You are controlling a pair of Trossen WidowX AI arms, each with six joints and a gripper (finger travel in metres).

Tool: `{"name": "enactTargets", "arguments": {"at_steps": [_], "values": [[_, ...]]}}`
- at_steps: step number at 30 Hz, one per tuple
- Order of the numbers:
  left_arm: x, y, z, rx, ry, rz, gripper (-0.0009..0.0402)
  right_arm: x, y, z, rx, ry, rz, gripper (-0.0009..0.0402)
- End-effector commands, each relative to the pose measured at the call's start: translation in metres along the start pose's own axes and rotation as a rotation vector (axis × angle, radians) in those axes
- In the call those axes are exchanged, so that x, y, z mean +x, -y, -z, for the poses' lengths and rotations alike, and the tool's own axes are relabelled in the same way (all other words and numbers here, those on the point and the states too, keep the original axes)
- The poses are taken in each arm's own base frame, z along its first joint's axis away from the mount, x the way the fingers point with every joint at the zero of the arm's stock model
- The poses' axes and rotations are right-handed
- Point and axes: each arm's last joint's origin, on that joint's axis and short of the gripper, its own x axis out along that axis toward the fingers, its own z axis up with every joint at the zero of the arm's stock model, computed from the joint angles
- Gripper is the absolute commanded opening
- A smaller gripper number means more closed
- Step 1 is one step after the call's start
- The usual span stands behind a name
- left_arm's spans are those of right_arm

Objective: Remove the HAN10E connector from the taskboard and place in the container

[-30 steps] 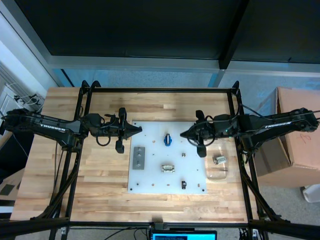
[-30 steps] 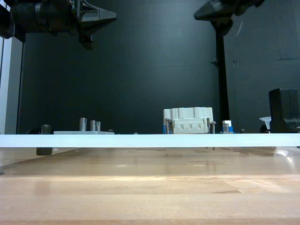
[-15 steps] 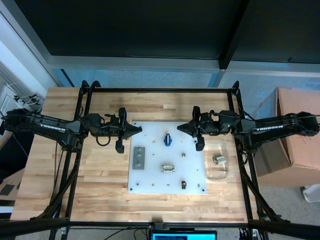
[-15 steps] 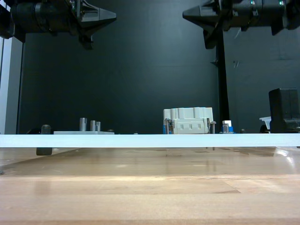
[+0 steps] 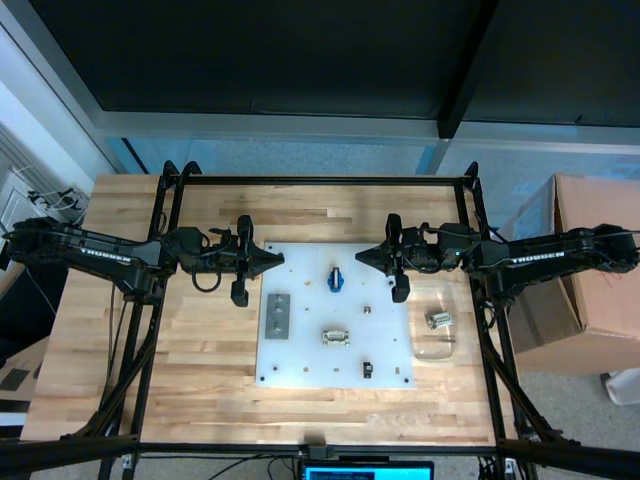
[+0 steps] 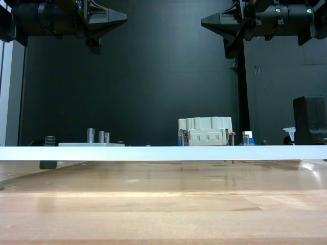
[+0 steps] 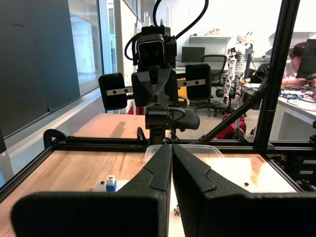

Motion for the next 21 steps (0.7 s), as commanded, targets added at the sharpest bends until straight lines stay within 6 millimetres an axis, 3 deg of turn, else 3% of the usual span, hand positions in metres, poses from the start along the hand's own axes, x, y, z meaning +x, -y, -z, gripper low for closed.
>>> {"name": "enactTargets", "arguments": {"at_steps": [1, 21], "values": [[0.0001, -0.0001, -0.0001, 0.000, 0.000, 0.000, 0.0000, 0.0002, -0.0001, 0.0002, -0.004, -0.002, 0.000, 0.0000], [0.0001, -0.0001, -0.0001, 0.000, 0.000, 0.000, 0.0000, 0.0002, 0.0001, 0.0034, -0.003, -0.035, 0.003, 0.0000]]}}
